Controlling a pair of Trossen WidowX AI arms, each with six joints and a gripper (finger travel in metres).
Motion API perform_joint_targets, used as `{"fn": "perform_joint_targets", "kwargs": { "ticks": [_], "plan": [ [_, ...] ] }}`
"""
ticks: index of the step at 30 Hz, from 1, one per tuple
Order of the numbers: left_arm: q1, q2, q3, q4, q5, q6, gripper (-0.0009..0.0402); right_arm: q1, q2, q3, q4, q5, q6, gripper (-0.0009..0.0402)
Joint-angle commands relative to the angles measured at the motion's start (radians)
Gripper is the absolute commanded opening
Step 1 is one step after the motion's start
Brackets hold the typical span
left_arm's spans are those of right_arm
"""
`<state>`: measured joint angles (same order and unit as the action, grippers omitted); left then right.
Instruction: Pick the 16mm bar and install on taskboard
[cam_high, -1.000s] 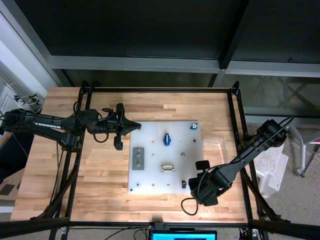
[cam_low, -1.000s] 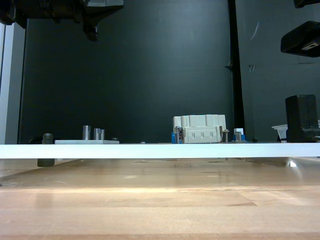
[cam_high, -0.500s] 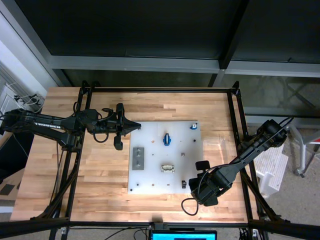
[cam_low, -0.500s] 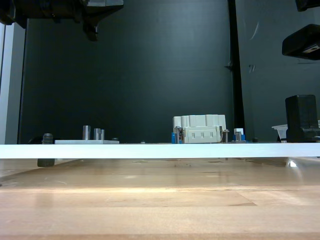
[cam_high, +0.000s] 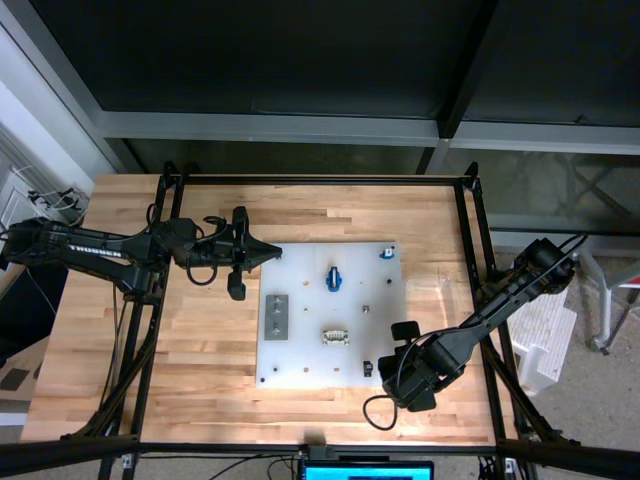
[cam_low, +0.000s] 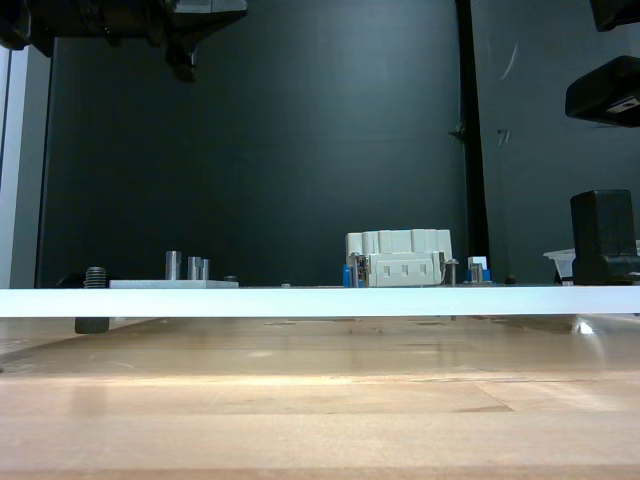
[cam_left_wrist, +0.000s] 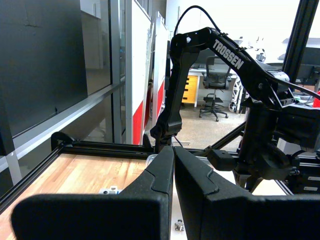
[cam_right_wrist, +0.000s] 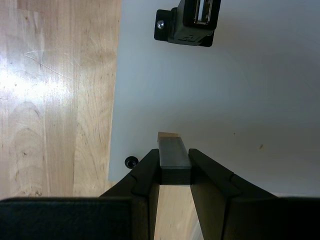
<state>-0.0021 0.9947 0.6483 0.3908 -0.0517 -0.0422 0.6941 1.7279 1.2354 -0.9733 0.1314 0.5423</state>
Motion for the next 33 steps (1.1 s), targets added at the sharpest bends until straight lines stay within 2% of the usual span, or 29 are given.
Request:
{"fn": "perform_joint_targets", "kwargs": {
  "ticks": [1, 19, 33],
  "plan": [
    [0.000, 0.000, 0.000, 0.000, 0.000, 0.000, 0.0000, 0.000, 0.002, -0.002, 0.001, -0.002, 0.000, 0.0004],
    [0.000, 0.000, 0.000, 0.000, 0.000, 0.000, 0.0000, 0.000, 0.002, -0.002, 0.007, -0.002, 0.000, 0.0007],
    [0.000, 0.000, 0.000, 0.000, 0.000, 0.000, 0.0000, 0.000, 0.000, -0.002, 0.006, -0.002, 0.000, 0.0107]
  ]
}}
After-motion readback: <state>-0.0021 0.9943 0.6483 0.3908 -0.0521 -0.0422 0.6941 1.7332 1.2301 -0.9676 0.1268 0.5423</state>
